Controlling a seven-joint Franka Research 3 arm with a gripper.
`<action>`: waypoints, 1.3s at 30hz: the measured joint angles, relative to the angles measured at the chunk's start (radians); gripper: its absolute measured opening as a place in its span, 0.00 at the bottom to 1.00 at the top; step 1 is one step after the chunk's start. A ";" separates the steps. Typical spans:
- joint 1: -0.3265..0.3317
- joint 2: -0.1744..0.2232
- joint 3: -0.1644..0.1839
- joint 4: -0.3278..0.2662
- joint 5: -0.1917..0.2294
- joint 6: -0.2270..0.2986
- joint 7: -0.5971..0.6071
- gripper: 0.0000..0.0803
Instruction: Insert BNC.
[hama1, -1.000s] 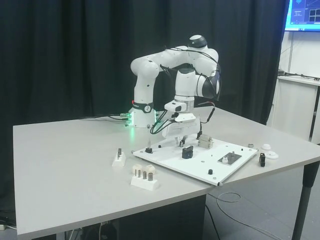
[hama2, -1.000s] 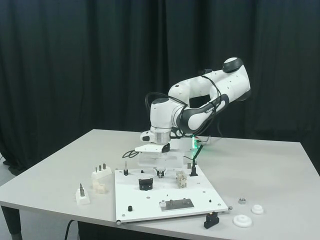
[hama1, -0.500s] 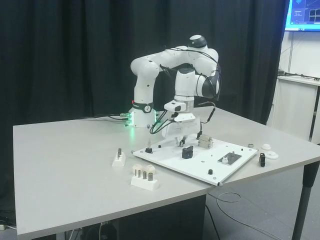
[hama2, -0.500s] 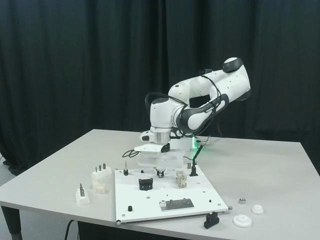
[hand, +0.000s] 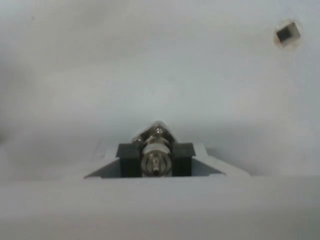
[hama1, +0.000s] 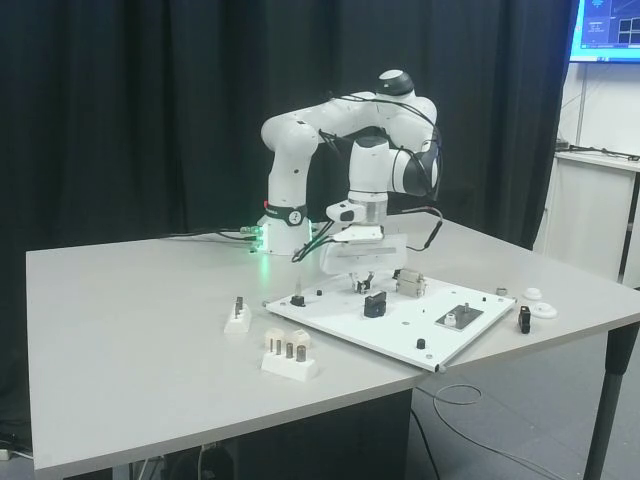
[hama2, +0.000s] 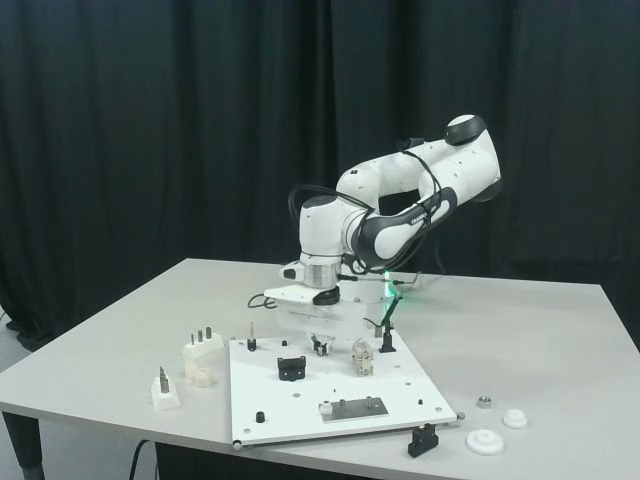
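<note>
Clearly the claw (hama2: 321, 345), pinching the BNC connector (hand: 155, 159) just above the white board (hama2: 300, 400), could jam it if tilted off its socket.

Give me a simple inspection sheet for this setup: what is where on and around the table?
Surface: grey table carrying a white board.
Job's things: metal plug held between the gripper's fingers, low over the board.
Clutter: small white blocks with pins beside the board; white discs and a black clip near the other edge.
Gripper: gripper shut on the plug, pointing down at the board.
Cables: black cable looping along the arm; another cable hanging under the table.
Surroundings: black curtain behind; a screen and a white cabinet to one side.
</note>
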 joint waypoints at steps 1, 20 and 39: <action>0.000 0.000 0.000 0.000 0.001 0.000 0.014 0.16; -0.001 0.000 -0.002 0.000 0.005 -0.005 0.394 0.16; -0.001 0.000 -0.001 0.000 0.012 -0.004 0.757 0.16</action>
